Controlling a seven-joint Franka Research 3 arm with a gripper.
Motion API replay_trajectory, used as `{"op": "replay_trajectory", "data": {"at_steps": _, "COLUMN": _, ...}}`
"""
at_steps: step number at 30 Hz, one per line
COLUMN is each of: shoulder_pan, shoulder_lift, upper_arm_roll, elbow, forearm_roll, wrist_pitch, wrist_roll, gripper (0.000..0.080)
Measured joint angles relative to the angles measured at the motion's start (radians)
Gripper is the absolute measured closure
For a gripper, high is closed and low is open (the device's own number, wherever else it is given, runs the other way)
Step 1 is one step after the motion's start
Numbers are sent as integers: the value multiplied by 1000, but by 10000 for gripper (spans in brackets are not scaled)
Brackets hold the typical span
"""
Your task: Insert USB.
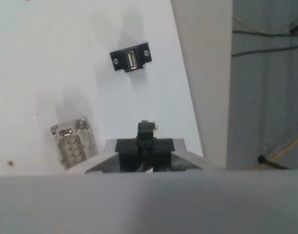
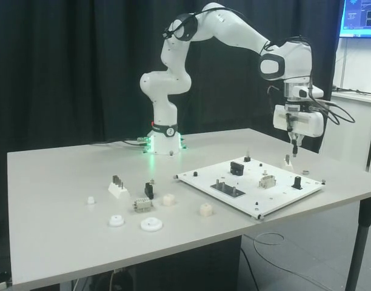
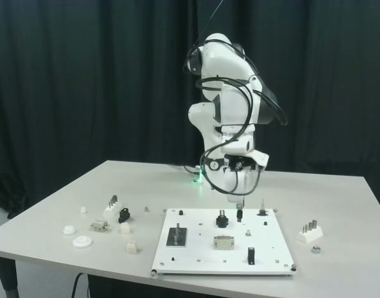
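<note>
Here the grey worktop (image 3: 339, 261) carries a white board (image 3: 196, 251). Above the board hangs the tool (image 1: 145, 141), clenched on a black USB plug (image 1: 145, 129); the USB socket (image 1: 131, 58) sits on the board, apart from it.

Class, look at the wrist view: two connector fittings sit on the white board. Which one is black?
The USB socket, fixed by a screw at each end. The other, the multi-pin connector, is grey and lies nearer the gripper.

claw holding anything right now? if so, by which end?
Yes. The claw is shut on a small black USB plug, gripped by its rear body; the tip sticks out toward the white board, short of the USB socket.
</note>
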Motion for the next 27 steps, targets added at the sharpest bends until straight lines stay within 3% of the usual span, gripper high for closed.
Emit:
{"op": "replay_trajectory", "data": {"at_steps": 9, "shoulder_pan": 9, "shoulder_lift": 48, "upper_arm_roll": 0, "elbow": 65, "forearm_roll": 6, "wrist_pitch": -60, "wrist_roll": -78, "gripper": 748}}
{"op": "replay_trajectory", "data": {"at_steps": 16, "shoulder_pan": 19, "shoulder_lift": 88, "upper_arm_roll": -2, "elbow": 111, "forearm_roll": 43, "wrist_pitch": -97, "wrist_roll": -159, "gripper": 748}}
{"op": "replay_trajectory", "data": {"at_steps": 27, "shoulder_pan": 56, "shoulder_lift": 136, "upper_arm_roll": -31, "elbow": 151, "forearm_roll": 87, "wrist_pitch": -115, "wrist_roll": -257, "gripper": 748}}
